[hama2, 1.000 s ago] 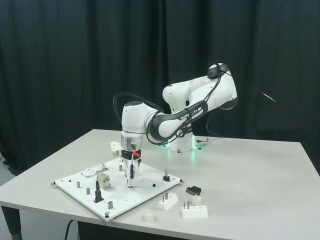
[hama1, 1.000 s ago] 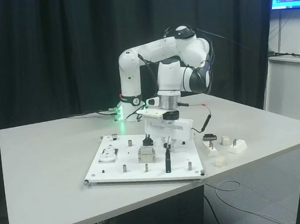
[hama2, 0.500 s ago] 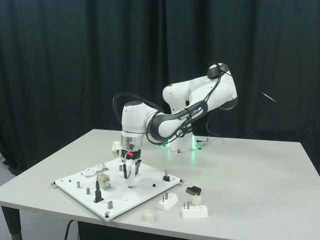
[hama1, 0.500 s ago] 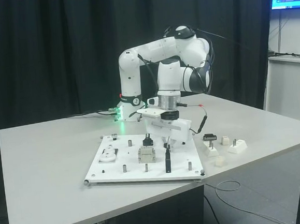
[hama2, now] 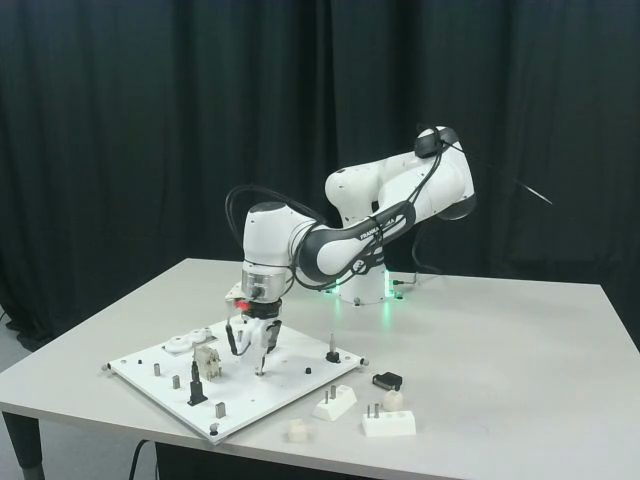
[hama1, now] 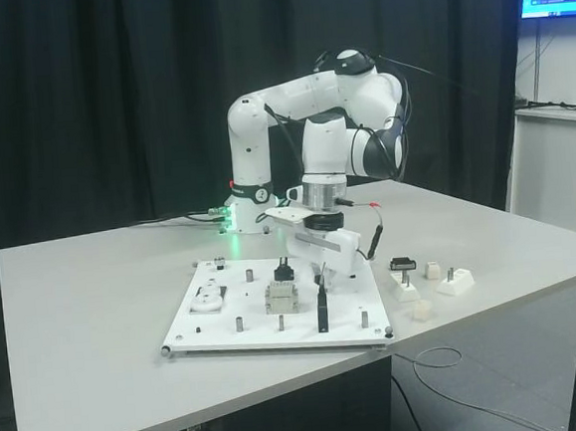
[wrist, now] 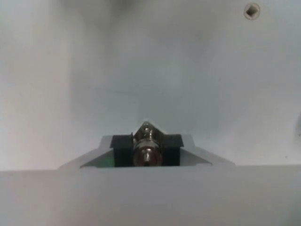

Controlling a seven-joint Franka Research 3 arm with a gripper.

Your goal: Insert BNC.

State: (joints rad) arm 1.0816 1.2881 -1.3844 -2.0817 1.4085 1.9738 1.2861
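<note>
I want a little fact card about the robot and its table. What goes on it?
robot: white seven-joint arm, bolted on the grey table
pincer: pincer low over the white flat board, pointing down
in the pincer: small metal BNC plug, seen between the tips in the wrist view
on the board: short grey pegs and a boxy grey connector block
beside the board: small white blocks and a small black part on the table
background: black curtain

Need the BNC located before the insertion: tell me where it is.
The BNC connector sits between the fingertips of the gripper, over the white board.
</note>
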